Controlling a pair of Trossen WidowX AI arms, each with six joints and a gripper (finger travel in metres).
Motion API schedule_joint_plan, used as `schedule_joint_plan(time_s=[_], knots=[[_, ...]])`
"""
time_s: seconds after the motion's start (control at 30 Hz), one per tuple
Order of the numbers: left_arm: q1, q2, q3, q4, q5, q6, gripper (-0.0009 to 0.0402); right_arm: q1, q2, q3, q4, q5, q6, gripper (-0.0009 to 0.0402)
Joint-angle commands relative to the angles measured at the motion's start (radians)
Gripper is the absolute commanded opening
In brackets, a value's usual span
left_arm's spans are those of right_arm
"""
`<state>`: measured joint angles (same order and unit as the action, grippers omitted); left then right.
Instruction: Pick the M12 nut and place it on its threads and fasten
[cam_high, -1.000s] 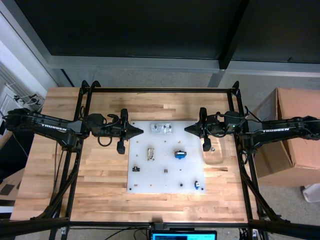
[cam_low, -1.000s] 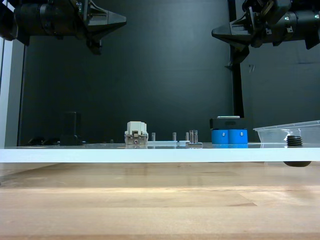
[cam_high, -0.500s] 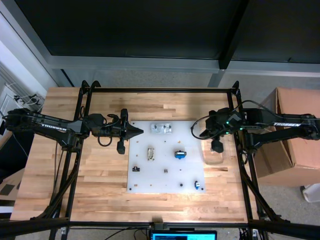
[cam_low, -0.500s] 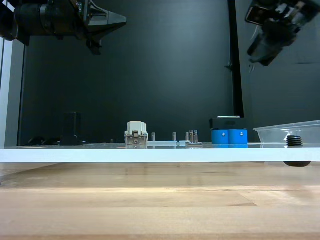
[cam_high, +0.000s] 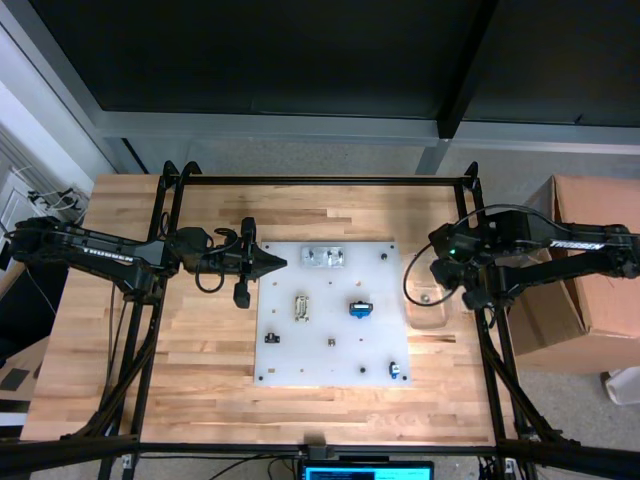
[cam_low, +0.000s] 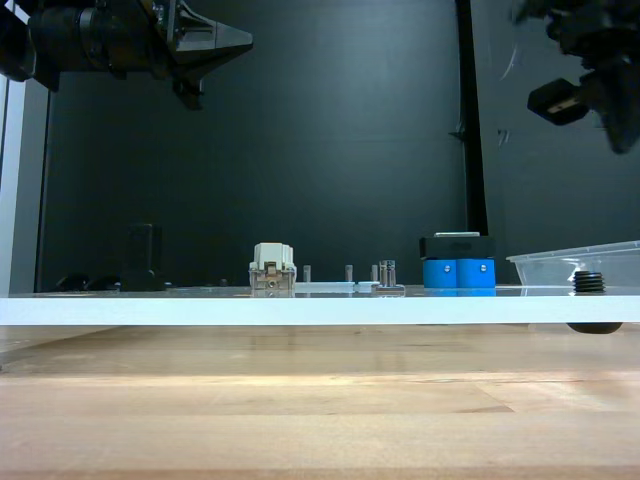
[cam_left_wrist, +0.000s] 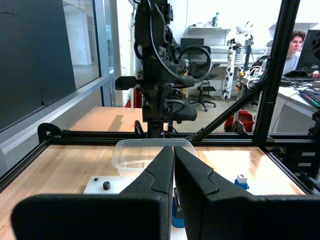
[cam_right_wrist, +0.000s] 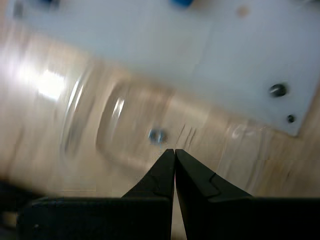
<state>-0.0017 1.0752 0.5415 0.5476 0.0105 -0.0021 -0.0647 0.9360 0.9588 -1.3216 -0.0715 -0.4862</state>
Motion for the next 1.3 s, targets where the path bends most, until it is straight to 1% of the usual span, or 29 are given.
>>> schedule_joint_plan(time_s=[0.03, 0.1, 0.17, 0.23, 0.33, 0.47, 0.53, 0.57, 0.7, 0.8, 0.97, 1.13, 1.3], knots=[[0.0, 0.0, 0.0, 0.0, 0.0, 0.0, 0.0, 0.001, 0.038, -0.002, -0.047, 0.001, -0.091, 0.0], [0.0, 0.0, 0.0, 0.0, 0.0, 0.0, 0.0, 0.002, 0.063, -0.005, -0.05, 0.004, -0.109, 0.0], [0.0, 0.0, 0.0, 0.0, 0.0, 0.0, 0.0, 0.006, 0.086, -0.016, -0.045, 0.025, -0.12, 0.0003], [0.0, 0.0, 0.0, 0.0, 0.0, 0.0, 0.0, 0.015, 0.105, -0.039, -0.04, 0.036, -0.151, 0.0015], [0.0, 0.0, 0.0, 0.0, 0.0, 0.0, 0.0, 0.029, 0.126, -0.097, -0.001, 0.055, -0.208, 0.0046], [0.0, 0.0, 0.0, 0.0, 0.0, 0.0, 0.0, 0.044, 0.156, -0.174, 0.113, 0.056, -0.238, 0.0095], [0.0, 0.0, 0.0, 0.0, 0.0, 0.0, 0.0, 0.053, 0.17, -0.206, 0.169, 0.067, -0.259, 0.0117], [0.0, 0.0, 0.0, 0.0, 0.0, 0.0, 0.0, 0.058, 0.174, -0.22, 0.192, 0.081, -0.267, 0.0126], [0.0, 0.0, 0.0, 0.0, 0.0, 0.0, 0.0, 0.068, 0.191, -0.259, 0.264, 0.079, -0.289, 0.0152], [0.0, 0.0, 0.0, 0.0, 0.0, 0.0, 0.0, 0.075, 0.207, -0.278, 0.288, 0.08, -0.291, 0.0159], [0.0, 0.0, 0.0, 0.0, 0.0, 0.0, 0.0, 0.09, 0.237, -0.298, 0.316, 0.08, -0.29, 0.0157], [0.0, 0.0, 0.0, 0.0, 0.0, 0.0, 0.0, 0.116, 0.238, -0.327, 0.365, 0.08, -0.291, 0.0158], [0.0, 0.0, 0.0, 0.0, 0.0, 0.0, 0.0, 0.121, 0.238, -0.362, 0.405, 0.083, -0.308, 0.0158]])
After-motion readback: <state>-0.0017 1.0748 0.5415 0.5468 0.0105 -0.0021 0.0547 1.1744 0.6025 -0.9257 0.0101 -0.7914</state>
